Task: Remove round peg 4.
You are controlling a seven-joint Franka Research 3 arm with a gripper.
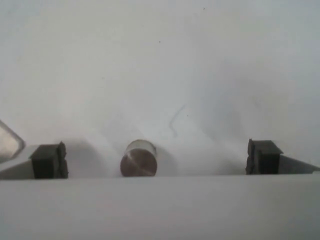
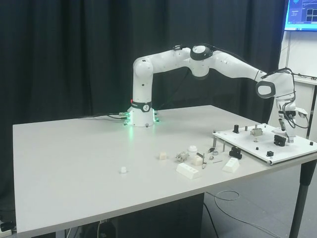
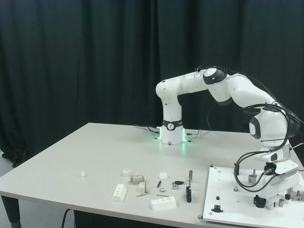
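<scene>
In the wrist view a short grey round peg (image 1: pixel 138 160) stands upright in the white board (image 1: pixel 160 75), its flat top facing the camera. My gripper (image 1: pixel 155 160) is open, with one black fingertip (image 1: pixel 48 160) on each side of the peg and wide gaps to both. The peg sits nearer one finger than the other. From the first room view the gripper (image 2: pixel 286 133) hangs low over the far right end of the white board (image 2: pixel 247 144). The second room view has the gripper (image 3: pixel 280 195) at the board's (image 3: pixel 232 202) right edge; the peg itself is hidden there.
Black fixtures (image 2: pixel 235 152) and small posts (image 3: pixel 236 189) stand on the board. Loose white blocks (image 2: pixel 188 170) and small parts (image 3: pixel 137 179) lie on the grey table (image 2: pixel 74 148) left of the board. A small white piece (image 2: pixel 123 169) lies alone further left.
</scene>
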